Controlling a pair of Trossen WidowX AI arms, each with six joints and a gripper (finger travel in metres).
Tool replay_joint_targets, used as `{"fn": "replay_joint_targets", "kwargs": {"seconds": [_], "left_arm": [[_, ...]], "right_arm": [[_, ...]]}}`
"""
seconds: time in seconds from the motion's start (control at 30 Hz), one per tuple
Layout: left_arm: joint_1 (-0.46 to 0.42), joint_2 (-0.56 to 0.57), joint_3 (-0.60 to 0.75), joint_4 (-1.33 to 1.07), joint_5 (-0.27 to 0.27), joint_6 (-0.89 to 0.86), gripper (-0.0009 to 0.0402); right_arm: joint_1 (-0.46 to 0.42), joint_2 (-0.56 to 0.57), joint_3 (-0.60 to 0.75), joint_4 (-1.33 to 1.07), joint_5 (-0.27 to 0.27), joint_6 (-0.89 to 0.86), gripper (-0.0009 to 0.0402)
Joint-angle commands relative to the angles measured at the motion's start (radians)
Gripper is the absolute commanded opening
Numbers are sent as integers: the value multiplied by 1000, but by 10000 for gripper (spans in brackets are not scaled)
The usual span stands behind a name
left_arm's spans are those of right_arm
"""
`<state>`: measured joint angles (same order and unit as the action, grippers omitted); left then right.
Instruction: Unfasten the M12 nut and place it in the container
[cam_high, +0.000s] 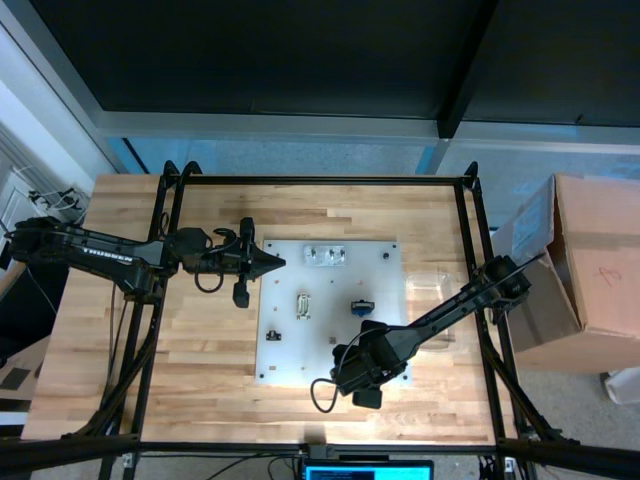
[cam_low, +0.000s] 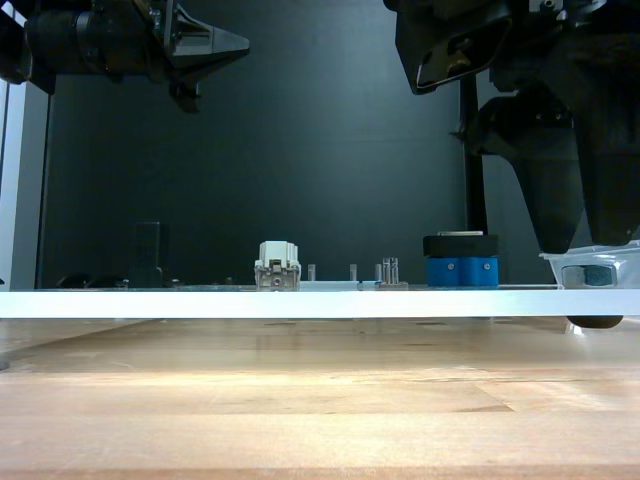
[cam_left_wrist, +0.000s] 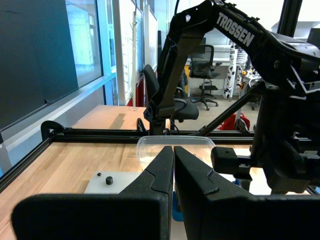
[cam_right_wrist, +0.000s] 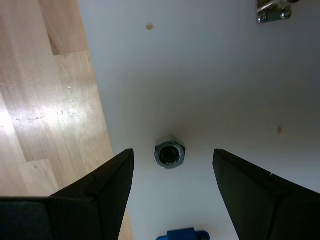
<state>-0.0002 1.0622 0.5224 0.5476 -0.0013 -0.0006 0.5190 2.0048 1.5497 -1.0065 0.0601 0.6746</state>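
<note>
The small silver nut sits on the white board with a dark core in its hole, so it looks to be on its stud. No ribs show beneath the nut in the low view, and the clear container behind it holds nothing. My right gripper hangs open straight above the nut, one finger on each side, touching nothing. In the high view the right gripper covers the board's near right part. My left gripper hovers shut and high over the board's far left edge, and its fingers meet.
A blue and black fixture stands mid-board just beyond the right arm. A white connector sits left of it, silver parts at the far edge. Black frame rails border the table. A cardboard box lies off to the right.
</note>
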Motion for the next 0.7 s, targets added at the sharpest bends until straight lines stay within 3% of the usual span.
{"fn": "replay_joint_targets", "kwargs": {"seconds": [0.03, 0.33, 0.7], "left_arm": [[0, 0, 0, 0, 0, 0, 0], [0, 0, 0, 0, 0, 0, 0], [0, 0, 0, 0, 0, 0, 0]], "right_arm": [[2, 0, -26, 30, 0, -1, 220], [3, 0, -55, 60, 0, -3, 201], [2, 0, -57, 59, -1, -6, 72]]}}
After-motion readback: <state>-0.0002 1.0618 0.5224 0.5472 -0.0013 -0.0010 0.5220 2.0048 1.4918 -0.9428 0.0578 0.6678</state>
